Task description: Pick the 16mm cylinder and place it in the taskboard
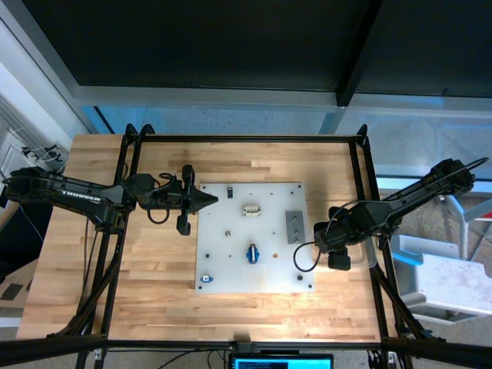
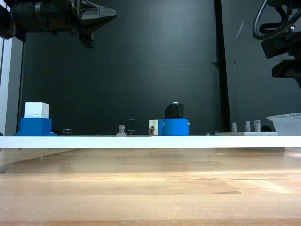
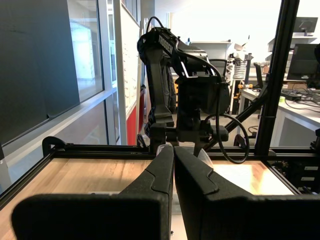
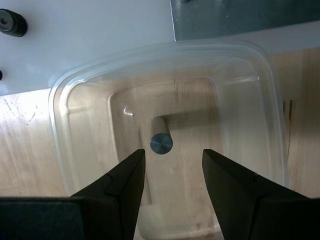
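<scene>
The 16mm cylinder [image 4: 161, 141], a short dark-grey metal peg, lies inside a clear plastic bin [image 4: 65, 115] in the right wrist view. My right gripper [image 4: 172, 157] hangs open directly above it, one finger on each side and neither touching it. The white taskboard [image 1: 231, 265] lies in the middle of the table, and its edge [image 4: 100, 40] runs beside the bin. My right gripper [image 1: 333, 240] hovers just off the board's right side. Raised above the board's left edge, my left gripper [image 1: 207, 197] is shut on nothing and points right.
The board carries a blue fitting [image 1: 251, 253], a grey block [image 1: 294, 225], a white connector [image 1: 250, 209] and a black knob [image 4: 11, 22]. In the low view the clear bin [image 2: 287, 123] stands at the board's right end. A black frame surrounds the table.
</scene>
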`<action>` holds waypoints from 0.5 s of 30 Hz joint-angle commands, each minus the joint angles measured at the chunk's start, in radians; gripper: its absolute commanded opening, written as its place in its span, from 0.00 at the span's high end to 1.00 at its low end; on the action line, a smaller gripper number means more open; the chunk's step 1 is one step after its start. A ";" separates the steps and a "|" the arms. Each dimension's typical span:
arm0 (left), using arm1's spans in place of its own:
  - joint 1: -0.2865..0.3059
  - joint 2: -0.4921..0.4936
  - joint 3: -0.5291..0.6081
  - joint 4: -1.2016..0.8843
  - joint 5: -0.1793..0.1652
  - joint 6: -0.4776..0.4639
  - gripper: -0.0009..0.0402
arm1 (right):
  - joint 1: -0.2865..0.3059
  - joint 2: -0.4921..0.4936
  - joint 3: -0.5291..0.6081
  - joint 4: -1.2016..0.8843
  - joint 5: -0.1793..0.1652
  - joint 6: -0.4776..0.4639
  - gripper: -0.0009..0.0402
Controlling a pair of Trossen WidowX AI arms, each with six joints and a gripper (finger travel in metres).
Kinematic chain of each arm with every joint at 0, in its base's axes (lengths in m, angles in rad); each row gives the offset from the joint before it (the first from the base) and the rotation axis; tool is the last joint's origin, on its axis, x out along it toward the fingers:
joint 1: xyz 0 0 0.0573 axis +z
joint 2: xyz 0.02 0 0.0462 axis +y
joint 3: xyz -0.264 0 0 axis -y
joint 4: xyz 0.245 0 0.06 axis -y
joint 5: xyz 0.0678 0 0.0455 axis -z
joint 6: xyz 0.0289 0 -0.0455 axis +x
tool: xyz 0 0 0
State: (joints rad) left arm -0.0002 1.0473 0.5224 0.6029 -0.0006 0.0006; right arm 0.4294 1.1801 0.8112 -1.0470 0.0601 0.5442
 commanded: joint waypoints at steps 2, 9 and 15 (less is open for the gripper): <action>0.000 0.000 0.000 0.000 0.000 0.000 0.98 | 0.003 0.000 -0.014 0.026 0.000 0.000 0.59; 0.000 0.000 0.000 0.000 0.000 0.000 0.98 | 0.006 0.014 -0.043 0.071 0.000 0.003 0.59; 0.000 0.000 0.000 0.000 0.000 0.000 0.98 | 0.008 0.023 -0.056 0.094 0.000 0.012 0.59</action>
State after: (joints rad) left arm -0.0002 1.0473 0.5228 0.6029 -0.0002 0.0006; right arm 0.4366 1.2026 0.7589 -0.9627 0.0601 0.5529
